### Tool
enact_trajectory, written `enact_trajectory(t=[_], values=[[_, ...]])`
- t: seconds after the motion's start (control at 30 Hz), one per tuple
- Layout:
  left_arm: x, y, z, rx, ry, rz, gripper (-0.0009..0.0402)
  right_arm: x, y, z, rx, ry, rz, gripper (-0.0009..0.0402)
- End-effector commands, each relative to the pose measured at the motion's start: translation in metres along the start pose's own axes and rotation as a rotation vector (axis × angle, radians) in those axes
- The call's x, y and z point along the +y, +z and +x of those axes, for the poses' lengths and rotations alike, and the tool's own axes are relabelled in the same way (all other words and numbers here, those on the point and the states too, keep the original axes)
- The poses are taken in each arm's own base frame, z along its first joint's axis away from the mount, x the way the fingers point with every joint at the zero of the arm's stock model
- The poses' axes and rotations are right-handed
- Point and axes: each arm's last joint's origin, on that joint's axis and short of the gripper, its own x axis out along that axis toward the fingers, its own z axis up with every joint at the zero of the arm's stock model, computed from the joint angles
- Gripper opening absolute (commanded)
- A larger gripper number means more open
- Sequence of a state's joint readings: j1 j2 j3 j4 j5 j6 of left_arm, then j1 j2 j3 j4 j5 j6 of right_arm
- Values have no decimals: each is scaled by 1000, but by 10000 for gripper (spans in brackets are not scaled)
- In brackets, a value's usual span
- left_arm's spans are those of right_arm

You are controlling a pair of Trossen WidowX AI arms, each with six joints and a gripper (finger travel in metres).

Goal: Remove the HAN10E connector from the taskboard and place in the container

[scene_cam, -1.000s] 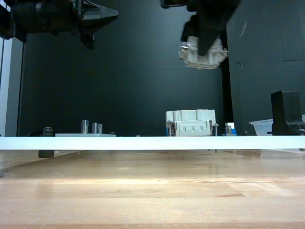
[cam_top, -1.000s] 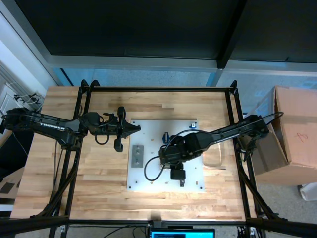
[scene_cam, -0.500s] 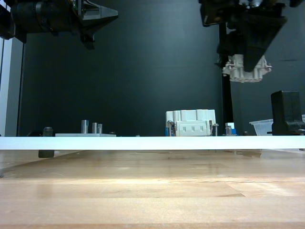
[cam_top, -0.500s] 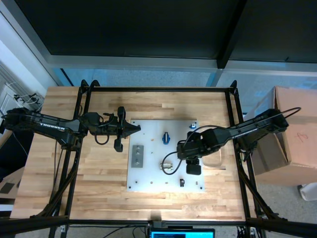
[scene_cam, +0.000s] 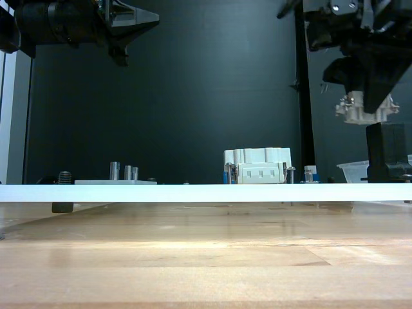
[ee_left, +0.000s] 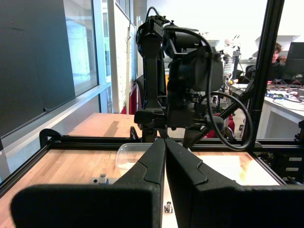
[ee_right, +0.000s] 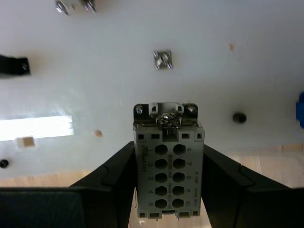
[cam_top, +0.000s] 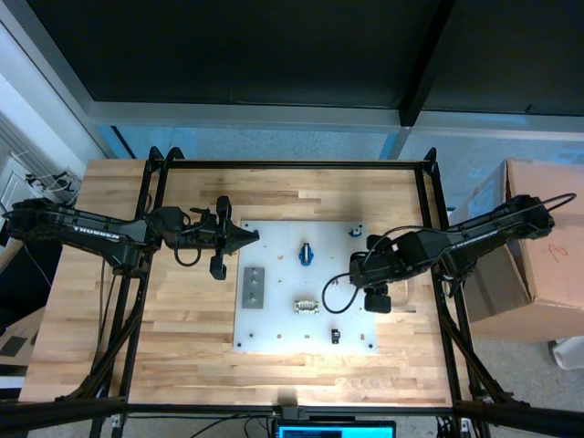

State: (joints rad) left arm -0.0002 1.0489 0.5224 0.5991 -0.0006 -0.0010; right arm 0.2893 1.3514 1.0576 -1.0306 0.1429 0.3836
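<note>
**Step in hand: transfer to the container.** The HAN10E connector (ee_right: 168, 164) is clear of its seat and carried in the air by the right gripper (ee_right: 168, 148). The jaws are clamped on the connector's two long sides, and its numbered pin face is turned toward the wrist camera. In the low view the connector hangs roughly level, well above the taskboard (scene_cam: 193, 192). A grey mating housing (scene_cam: 257, 165) sits on the board, separate from the held part.

**Position.** In the high view the right gripper is at the right edge of the taskboard, just beside the clear container (cam_top: 403, 288). The container stands on the table (cam_top: 182, 319) against that edge. The right wrist view shows white board and a strip of wood beneath the connector, so the part is judged to be not yet over the container's opening.

**Left arm.** The left gripper (ee_left: 165, 142) hovers high near the board's left edge. Its jaws are together, tips touching, and it holds nothing.

**Next move.**
1. Carry the connector further right until it is over the container's opening.
2. Lower it inside the rim.
3. Part the jaws only once the part is low, since a high release could make it bounce out.
4. Keep the fingers off the thin container wall, which looks light enough to be pushed aside.
</note>
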Motion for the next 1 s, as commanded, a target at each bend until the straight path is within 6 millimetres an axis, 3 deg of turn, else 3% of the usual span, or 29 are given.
enact_trajectory(t=[0.03,0.67,1.0], values=[[0,0,0,0,0,0,0,-4,-9,1,0,-8,14,16],[0,0,0,0,0,0,0,-22,-55,7,1,-25,122,16],[0,0,0,0,0,0,0,-27,-69,11,25,-37,158,16]])
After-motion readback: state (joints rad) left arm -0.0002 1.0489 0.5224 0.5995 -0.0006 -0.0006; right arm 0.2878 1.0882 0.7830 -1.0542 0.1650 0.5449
